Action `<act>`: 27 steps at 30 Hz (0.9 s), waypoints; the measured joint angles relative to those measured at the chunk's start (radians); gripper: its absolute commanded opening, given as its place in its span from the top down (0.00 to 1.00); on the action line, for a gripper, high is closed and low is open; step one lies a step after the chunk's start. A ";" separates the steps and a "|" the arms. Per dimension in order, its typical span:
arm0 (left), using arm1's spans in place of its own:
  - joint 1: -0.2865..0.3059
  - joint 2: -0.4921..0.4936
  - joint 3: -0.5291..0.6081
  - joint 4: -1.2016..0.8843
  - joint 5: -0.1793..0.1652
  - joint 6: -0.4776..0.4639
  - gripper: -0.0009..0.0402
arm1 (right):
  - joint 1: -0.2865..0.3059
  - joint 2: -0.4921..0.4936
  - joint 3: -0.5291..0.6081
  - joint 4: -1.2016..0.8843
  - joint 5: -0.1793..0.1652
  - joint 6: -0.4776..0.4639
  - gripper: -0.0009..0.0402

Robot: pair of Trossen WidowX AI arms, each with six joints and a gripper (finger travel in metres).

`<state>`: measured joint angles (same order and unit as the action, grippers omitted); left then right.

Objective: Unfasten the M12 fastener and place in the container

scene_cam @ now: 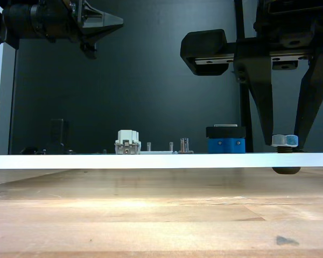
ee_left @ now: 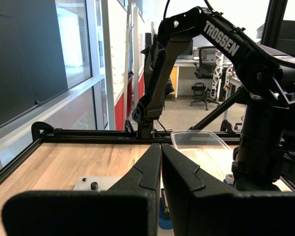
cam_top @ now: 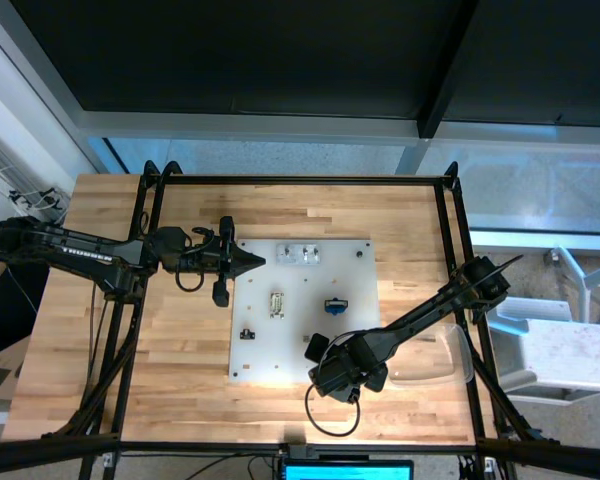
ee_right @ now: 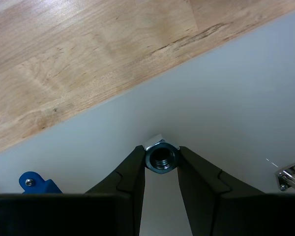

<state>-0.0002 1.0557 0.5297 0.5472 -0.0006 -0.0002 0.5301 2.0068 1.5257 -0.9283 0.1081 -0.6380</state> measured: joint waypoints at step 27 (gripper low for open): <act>0.000 0.000 0.000 0.000 0.000 0.000 0.98 | 0.008 -0.011 0.005 0.067 -0.045 -0.053 0.96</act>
<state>-0.0002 1.0557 0.5293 0.5476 -0.0006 -0.0002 0.5385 1.9961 1.5311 -0.8612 0.0635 -0.6907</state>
